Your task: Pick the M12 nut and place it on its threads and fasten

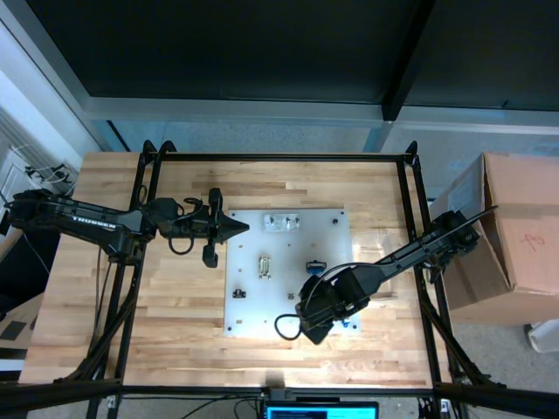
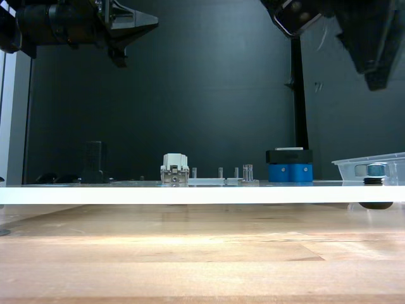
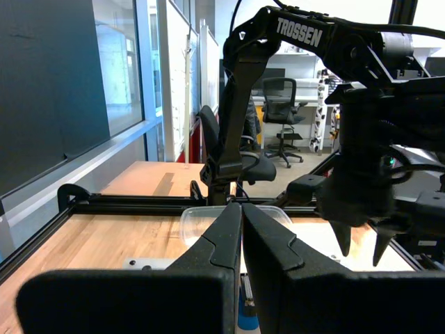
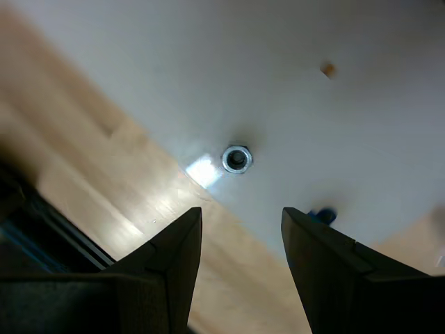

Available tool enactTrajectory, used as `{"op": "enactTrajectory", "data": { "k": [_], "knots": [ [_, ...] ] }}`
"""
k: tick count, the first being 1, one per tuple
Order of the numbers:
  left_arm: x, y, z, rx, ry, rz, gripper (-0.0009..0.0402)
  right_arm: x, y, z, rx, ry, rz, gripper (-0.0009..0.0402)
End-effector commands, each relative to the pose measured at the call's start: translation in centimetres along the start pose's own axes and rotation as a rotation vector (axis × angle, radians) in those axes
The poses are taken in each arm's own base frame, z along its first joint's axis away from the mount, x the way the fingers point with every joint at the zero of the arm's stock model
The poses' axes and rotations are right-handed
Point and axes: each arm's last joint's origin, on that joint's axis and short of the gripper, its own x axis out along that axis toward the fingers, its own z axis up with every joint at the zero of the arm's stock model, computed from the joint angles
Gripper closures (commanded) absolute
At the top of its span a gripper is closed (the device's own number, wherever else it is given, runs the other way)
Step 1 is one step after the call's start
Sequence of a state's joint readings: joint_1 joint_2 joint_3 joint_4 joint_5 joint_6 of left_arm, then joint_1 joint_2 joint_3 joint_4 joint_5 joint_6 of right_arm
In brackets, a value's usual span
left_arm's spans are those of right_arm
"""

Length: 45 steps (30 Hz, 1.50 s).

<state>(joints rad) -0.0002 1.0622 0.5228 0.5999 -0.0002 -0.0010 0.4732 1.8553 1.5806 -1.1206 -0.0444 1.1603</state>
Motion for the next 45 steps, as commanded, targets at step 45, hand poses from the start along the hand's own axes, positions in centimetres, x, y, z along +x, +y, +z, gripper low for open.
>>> {"op": "enactTrajectory", "data": {
  "k": [45],
  "knots": [
    [0.0,0.0,0.0,0.000,0.000,0.000,0.0393,0.4,-1.0,-0.1,-0.797,-0.113,-0.042,0.0393]
  ]
}}
